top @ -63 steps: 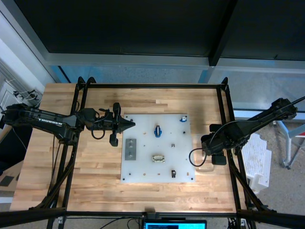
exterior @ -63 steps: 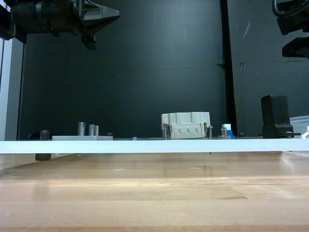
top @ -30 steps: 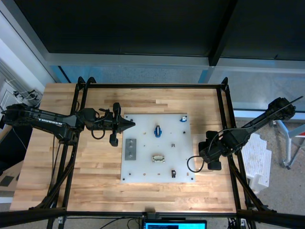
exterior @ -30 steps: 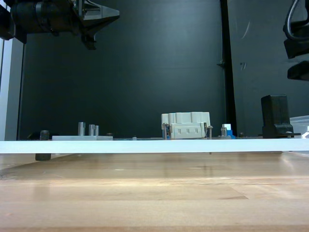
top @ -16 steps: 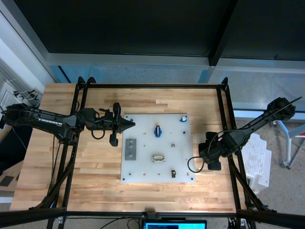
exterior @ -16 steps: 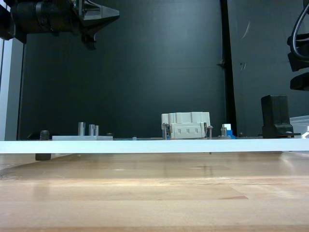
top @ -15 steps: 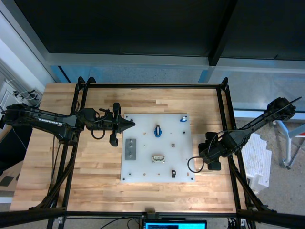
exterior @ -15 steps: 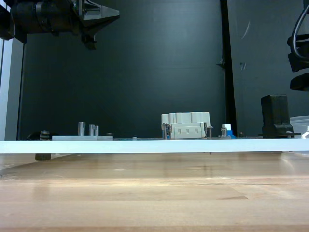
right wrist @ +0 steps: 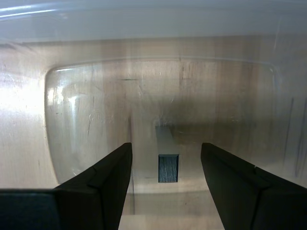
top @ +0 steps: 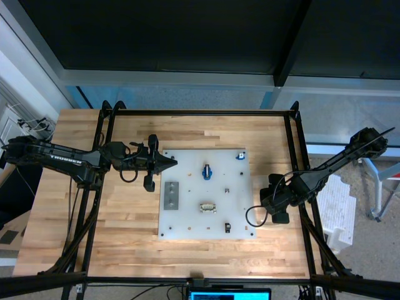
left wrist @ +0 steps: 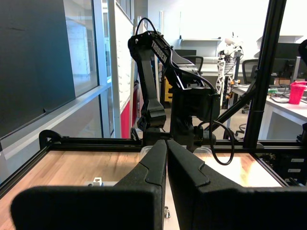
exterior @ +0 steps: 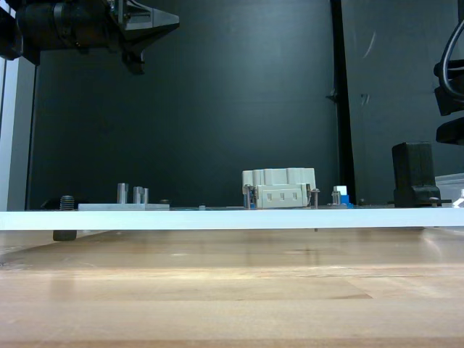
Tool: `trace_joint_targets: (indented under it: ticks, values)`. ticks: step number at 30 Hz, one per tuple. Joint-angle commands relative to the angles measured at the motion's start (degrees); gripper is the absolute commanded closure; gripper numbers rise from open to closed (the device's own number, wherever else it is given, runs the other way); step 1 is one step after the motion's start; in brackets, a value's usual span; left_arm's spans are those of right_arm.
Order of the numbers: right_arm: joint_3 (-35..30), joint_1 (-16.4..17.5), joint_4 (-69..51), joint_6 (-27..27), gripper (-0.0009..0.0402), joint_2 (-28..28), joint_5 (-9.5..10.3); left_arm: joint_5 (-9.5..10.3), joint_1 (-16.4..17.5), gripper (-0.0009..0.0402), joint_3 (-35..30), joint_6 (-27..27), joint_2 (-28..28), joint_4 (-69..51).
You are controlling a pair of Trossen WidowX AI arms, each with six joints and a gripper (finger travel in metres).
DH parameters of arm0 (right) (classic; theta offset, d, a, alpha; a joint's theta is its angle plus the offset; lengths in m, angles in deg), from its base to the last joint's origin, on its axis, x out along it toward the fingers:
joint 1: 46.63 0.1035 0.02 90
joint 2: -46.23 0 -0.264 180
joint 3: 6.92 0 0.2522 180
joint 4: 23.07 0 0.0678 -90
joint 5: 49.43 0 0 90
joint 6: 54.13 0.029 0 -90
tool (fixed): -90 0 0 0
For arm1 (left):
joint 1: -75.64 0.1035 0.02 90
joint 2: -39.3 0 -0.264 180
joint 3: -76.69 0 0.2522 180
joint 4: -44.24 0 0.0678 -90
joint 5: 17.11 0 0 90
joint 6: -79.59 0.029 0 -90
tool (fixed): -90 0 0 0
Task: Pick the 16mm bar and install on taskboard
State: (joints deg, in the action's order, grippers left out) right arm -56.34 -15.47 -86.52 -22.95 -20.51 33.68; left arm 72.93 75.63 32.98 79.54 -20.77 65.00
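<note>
Moved: right gripper point(right wrist: 165, 147) had sunk lower over the clear plastic tray point(right wrist: 81, 110) beside the large white square taskboard point(top: 187, 220).
Grasp: its fingers were spread, with the tiny grey metal 16mm bar point(right wrist: 168, 167) lying between them, untouched.
Parked: left gripper point(top: 172, 162) hung above the taskboard's far left corner, fingers pressed together.

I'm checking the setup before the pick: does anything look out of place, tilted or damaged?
Nothing stands out. The taskboard lies flat, its parts upright. The 16mm bar sits in the clear tray, and the right gripper is open over it. The left gripper is shut, parked high by the board's left edge.
</note>
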Motion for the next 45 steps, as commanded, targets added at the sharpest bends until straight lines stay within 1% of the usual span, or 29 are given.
trace_joint_targets:
  ticks: [1,13,30,37,45]
  values:
    - [0.02,0.00,-0.07,-0.11,0.0212,0.00,0.37,-0.02,0.00,0.0393,0.00,0.00,-0.02,0.02]
    - [0.02,-0.02,-0.11,-0.07,0.0280,0.00,0.68,-0.02,0.02,0.0393,0.00,0.00,-0.02,0.02]
    - [-0.09,0.00,-0.13,-0.07,0.0393,0.44,0.87,-0.02,0.02,0.0393,0.00,0.00,-0.02,0.02]
    - [-0.81,-0.02,-1.05,-0.09,0.0389,1.03,0.94,-0.02,0.00,0.0393,0.00,0.00,-0.02,0.02]
    - [-8.37,-0.04,-9.62,-1.51,0.0389,1.27,0.92,-0.02,0.02,0.0393,0.00,0.00,-0.02,0.00]
